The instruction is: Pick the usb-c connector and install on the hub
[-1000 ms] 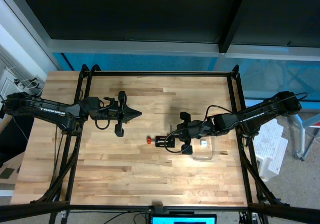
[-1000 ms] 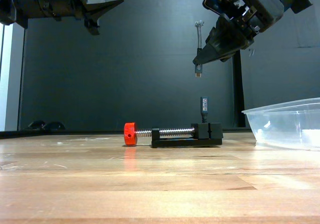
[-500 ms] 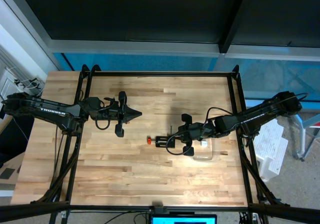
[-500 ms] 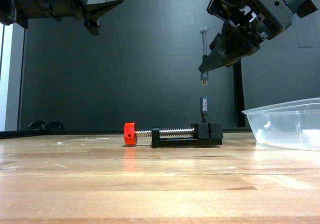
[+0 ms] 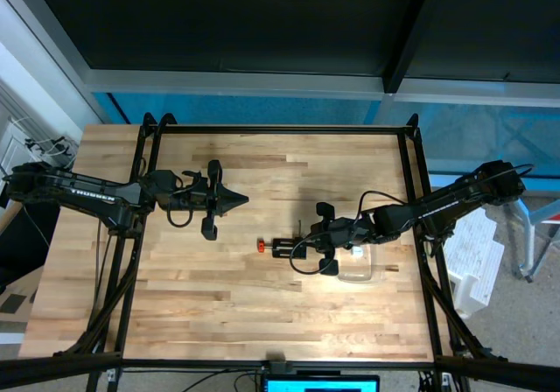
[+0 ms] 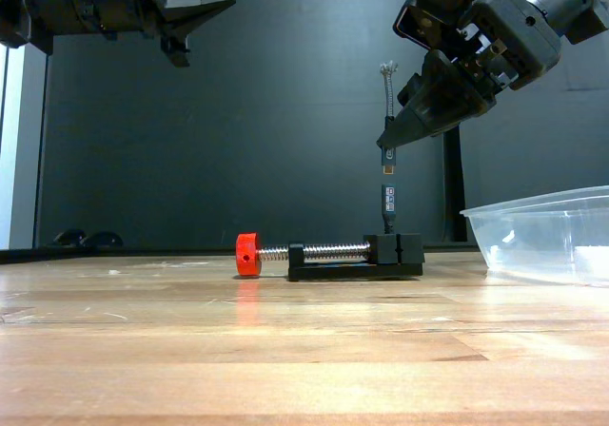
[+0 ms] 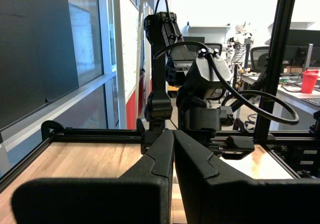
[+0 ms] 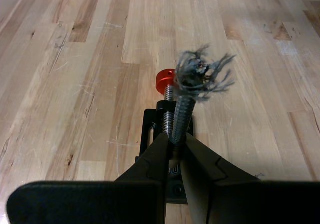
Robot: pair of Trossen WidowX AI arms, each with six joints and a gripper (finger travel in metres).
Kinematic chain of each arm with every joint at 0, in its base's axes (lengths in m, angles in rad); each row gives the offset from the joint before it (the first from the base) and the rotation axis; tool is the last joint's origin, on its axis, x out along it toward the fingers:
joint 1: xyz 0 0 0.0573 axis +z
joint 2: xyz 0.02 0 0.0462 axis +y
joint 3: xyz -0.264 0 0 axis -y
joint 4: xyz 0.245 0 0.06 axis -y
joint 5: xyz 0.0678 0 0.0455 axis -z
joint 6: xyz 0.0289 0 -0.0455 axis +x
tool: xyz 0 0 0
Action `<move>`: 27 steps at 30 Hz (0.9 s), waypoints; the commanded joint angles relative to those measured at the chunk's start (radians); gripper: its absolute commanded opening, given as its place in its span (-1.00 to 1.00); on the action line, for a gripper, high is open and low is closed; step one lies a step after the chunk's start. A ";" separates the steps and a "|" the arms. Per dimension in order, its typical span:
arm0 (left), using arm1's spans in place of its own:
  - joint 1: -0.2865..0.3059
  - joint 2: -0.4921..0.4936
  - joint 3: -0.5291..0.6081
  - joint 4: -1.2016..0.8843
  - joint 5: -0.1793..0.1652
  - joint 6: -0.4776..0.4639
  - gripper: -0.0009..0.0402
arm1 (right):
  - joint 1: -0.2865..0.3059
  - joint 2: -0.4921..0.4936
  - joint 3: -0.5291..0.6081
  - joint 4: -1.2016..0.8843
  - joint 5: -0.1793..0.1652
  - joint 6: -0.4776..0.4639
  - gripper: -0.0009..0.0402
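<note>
Standing at the near edge: the right gripper [image 6: 390, 146] is up over the middle of the table, fingers clamped on the usb-c connector [image 6: 388, 164]. That's a short stub of grey braided cable, frayed and fuzzy at the top end, with the small metal plug pointing straight down. The plug tip hangs just above the thin dark stem [image 6: 388, 204] that stands upright out of the hub [image 6: 354, 258], lined up with it. From the low view there's a sliver of gap, so they're not touching.

The hub is a squat black rectangular block lying flat on the wood, with a shiny threaded screw running out to a round orange-red knob [image 6: 247, 254] at its 9 o'clock end.

At the hub's 3 o'clock, just beside it, is a clear plastic dish [image 6: 544, 232] with rounded walls.

The table [image 6: 143, 340] is pale butcher-block with lightly scuffed strips. There's plenty of bare wood toward 6 and 9 o'clock, and black frame rails [image 5: 280, 130] run along the edges.

The left gripper [image 5: 242, 199] hangs high up around 10 o'clock from the hub, well apart from it, its pointed fingers pressed together on nothing.
</note>
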 commanded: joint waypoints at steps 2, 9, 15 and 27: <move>0.000 0.000 0.000 0.000 0.000 0.000 -0.96 | 0.000 0.000 -0.008 0.003 0.001 -0.001 -0.96; 0.000 0.000 0.000 0.000 0.000 0.000 -0.96 | -0.001 0.026 -0.011 0.042 -0.002 -0.024 -0.96; 0.000 0.000 0.000 0.000 0.000 0.000 -0.96 | -0.002 0.027 -0.011 0.044 -0.001 -0.026 -0.96; 0.000 0.000 0.000 0.000 0.000 0.000 -0.96 | -0.005 0.006 -0.011 0.014 -0.002 -0.031 -0.96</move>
